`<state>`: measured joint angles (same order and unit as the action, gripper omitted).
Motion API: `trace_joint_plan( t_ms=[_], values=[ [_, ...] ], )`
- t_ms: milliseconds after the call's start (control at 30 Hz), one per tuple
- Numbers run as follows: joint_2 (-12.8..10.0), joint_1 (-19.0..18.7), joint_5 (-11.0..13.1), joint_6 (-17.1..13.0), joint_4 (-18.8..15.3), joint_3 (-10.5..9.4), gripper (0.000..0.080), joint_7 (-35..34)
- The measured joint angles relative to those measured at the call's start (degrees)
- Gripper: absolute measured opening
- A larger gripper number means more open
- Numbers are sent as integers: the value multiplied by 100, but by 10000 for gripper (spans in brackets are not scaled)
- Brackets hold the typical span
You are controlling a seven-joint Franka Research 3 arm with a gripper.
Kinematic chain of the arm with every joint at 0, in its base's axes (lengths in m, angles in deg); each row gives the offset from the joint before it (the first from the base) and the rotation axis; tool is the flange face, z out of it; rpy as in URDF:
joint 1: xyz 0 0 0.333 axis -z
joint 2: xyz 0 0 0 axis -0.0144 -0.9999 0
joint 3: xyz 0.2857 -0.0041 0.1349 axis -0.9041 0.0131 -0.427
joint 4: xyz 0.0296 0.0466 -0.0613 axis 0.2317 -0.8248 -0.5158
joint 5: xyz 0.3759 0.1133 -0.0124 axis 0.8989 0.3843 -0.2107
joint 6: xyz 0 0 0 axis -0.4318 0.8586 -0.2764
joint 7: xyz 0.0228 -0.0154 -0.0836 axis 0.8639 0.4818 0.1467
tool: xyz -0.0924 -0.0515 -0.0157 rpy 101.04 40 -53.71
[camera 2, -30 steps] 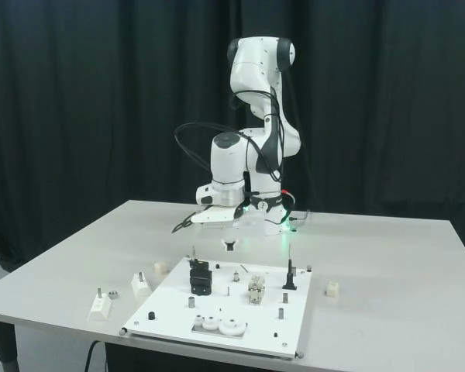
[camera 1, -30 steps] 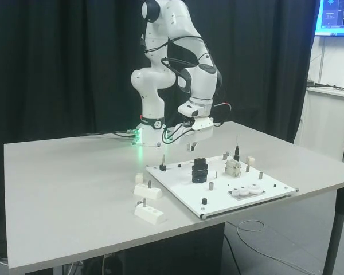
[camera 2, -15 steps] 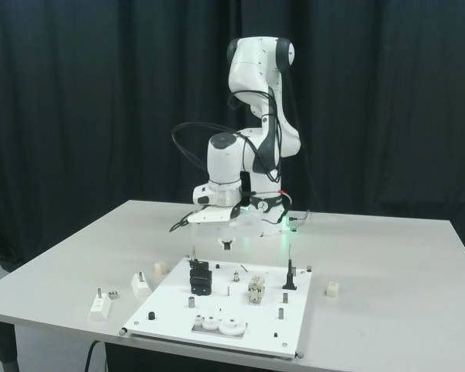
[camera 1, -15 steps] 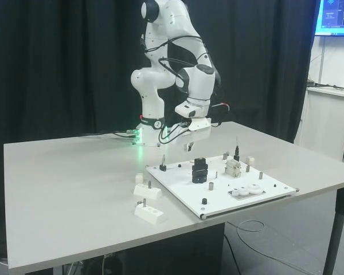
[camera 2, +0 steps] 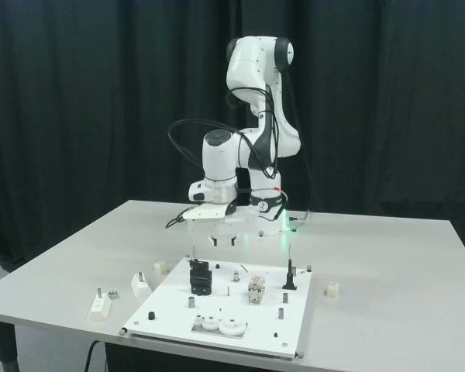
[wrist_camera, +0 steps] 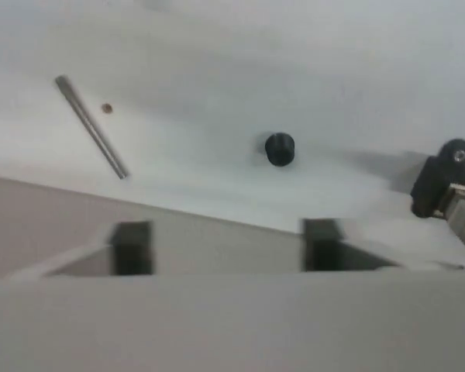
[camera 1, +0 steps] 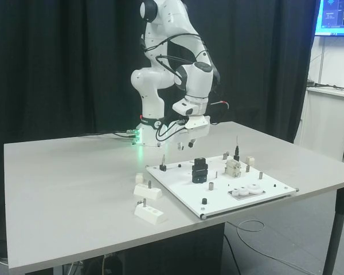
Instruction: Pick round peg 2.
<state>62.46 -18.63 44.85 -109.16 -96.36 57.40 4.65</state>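
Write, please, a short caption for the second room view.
White Franka arm holds its open claw above the white board of small parts.

Which piece is round peg 2 cannot be told for certain. The likeliest is the slender grey metal round rod (wrist_camera: 91, 128) standing upright at the board's back corner (camera 1: 162, 159), just to one side of the fingers (wrist_camera: 132, 248) and lower, apart from them and ungrasped. Two short grey metal round pegs (camera 1: 149, 184) (camera 1: 144, 201) stand upright in white blocks, well apart from the fingers.
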Motion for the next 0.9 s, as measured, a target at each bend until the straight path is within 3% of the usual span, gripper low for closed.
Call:
trace_joint_plan(
  t_ms=[67,100,267,300,533,567,633,900],
  values=[
    [26,0,0,83,29,2,90,0],
    [41,0,0,123,45,2,515,0],
    [110,0,0,294,134,8,515,-35],
    [125,0,0,309,149,11,736,-71],
    [251,0,0,418,211,28,736,-171],
    [272,1,0,424,213,32,786,-172],
    [318,5,0,437,214,42,797,-176],
    [484,11,0,521,228,145,799,-306]
  ],
)
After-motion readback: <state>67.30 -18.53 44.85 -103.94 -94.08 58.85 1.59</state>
